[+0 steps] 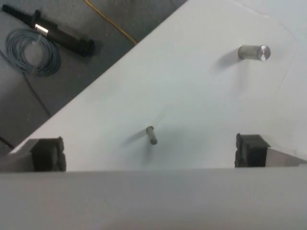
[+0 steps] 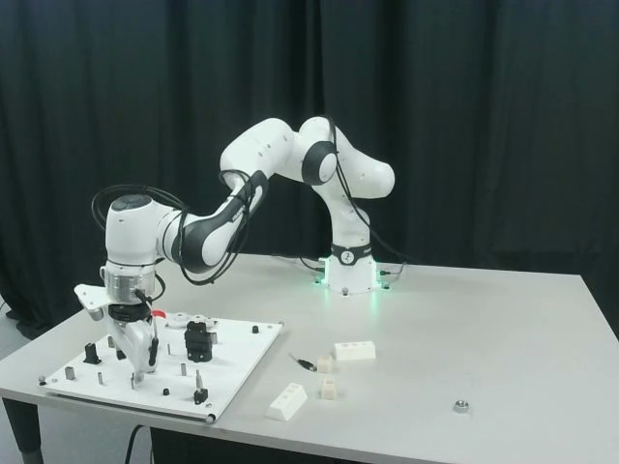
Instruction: Pick bolt 4.
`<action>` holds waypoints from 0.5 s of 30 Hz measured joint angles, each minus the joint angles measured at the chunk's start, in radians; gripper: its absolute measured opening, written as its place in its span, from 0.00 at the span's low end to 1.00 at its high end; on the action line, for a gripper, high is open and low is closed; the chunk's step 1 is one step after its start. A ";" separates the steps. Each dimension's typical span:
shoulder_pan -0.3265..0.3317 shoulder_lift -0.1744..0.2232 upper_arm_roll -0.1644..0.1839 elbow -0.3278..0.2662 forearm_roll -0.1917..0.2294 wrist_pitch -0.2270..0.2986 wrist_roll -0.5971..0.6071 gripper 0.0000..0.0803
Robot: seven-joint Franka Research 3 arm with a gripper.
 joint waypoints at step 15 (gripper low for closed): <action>0.000 0.000 -0.001 0.018 0.000 -0.013 0.000 1.00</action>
